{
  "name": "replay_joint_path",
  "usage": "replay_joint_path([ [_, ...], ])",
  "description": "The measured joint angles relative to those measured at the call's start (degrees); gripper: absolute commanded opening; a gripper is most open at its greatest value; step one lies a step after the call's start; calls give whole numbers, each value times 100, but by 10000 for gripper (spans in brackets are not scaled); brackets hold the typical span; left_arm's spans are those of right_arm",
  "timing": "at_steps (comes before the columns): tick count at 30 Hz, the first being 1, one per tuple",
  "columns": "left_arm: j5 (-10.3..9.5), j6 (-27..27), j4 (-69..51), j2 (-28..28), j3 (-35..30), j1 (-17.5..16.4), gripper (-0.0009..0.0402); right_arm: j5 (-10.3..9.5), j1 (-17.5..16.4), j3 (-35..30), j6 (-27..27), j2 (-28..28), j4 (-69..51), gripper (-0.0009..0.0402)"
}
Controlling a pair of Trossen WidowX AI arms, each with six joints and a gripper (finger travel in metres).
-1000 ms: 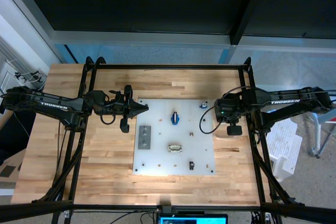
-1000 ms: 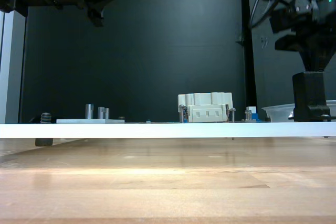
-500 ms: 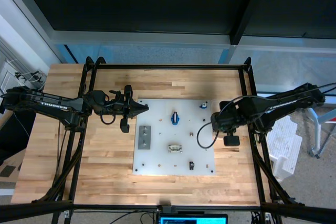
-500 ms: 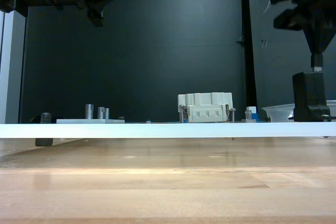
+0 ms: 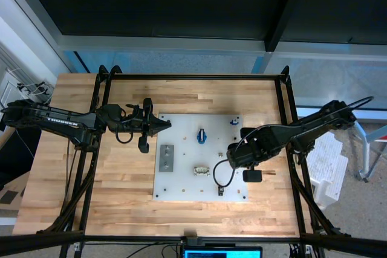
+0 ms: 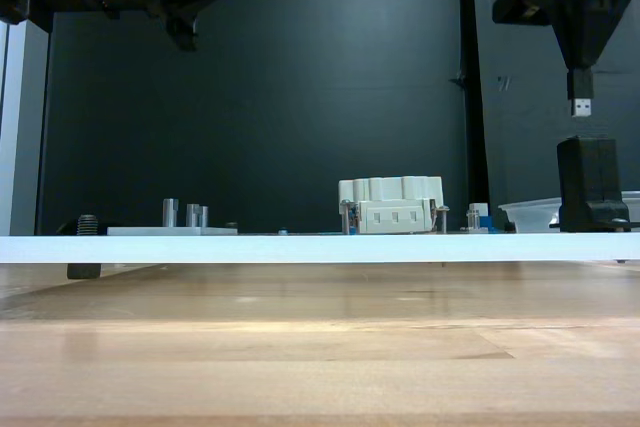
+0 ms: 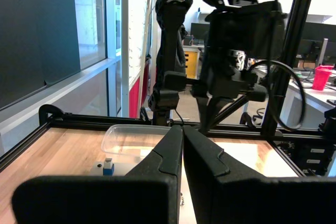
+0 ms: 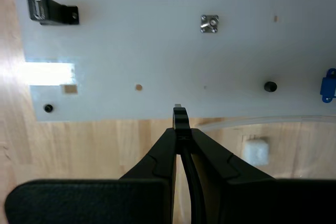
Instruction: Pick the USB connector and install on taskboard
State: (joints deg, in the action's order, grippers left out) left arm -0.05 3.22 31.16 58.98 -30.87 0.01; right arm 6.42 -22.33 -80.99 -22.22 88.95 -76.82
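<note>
My right gripper point(image 8: 180, 131) is shut on the USB connector point(image 8: 179, 115), a black plug with a small silver tip and a trailing black cable. It hangs over the edge of the white taskboard point(image 8: 131, 40), apart from the black socket point(image 8: 51, 13). In the low view the USB connector point(image 6: 581, 105) points down just above the black socket point(image 6: 590, 185). From above, the right gripper point(image 5: 233, 157) is over the taskboard point(image 5: 181, 182) on its right side. My left gripper point(image 5: 161, 124) is shut and empty, parked high at the board's far left corner.
On the board are a grey block point(image 5: 165, 158), a blue upright part point(image 5: 201, 136) and a silver multi-pin connector point(image 5: 202, 171). A clear plastic container point(image 8: 273, 140) holding a white cube point(image 8: 254, 149) sits beside the board's right edge. Black frame rails surround the table.
The right arm swung from the board's right edge inward and nearer, carrying the USB connector. The plug now hangs above the black socket. The left arm has not moved.
</note>
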Motion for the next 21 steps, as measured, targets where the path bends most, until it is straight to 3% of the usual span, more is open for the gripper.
replay_joint_path([
  [13, -2, 2, 2, 0, 0, 0, 0, -4, -654, -1276, -605, 1102, -216, 0],
  [21, -2, 2, 0, 0, 0, 0, 0, -127, -789, -1991, -883, 1742, -304, 0],
])
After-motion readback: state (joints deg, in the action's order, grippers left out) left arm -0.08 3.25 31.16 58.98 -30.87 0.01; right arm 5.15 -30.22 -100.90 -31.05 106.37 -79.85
